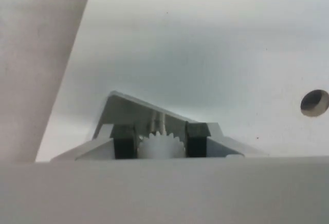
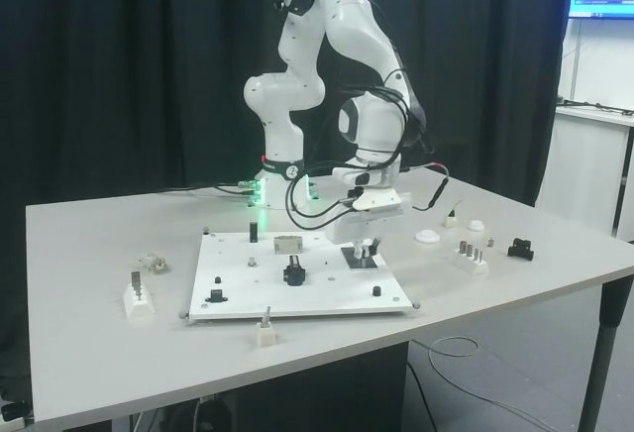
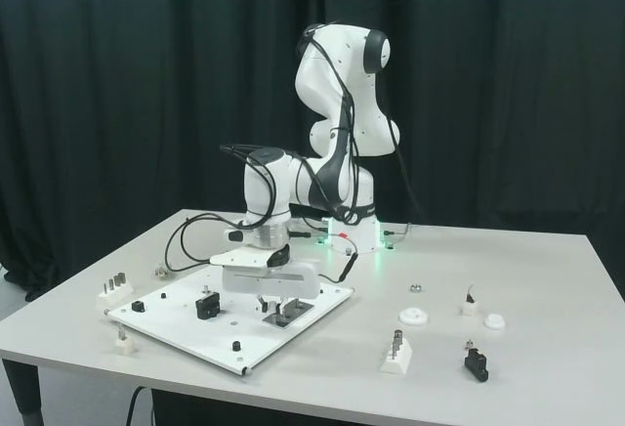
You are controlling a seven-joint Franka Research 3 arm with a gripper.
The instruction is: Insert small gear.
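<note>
On the wrist view I see the gripper [image 1: 161, 141] clamped on the small gear [image 1: 161, 146], its white teeth showing between the two black pads [image 1: 125, 141], above the white board [image 1: 216, 64], which has a round hole [image 1: 314, 103].

From the first room view, my arm [image 2: 342, 65] hangs low over the board [image 2: 297, 278], fingers just above a black plate [image 2: 362, 257].

The second room view shows the gripper [image 3: 274, 307] over that plate [image 3: 283, 317]; a white disc [image 3: 414, 318] lies on the grey table [image 3: 527, 289].
</note>
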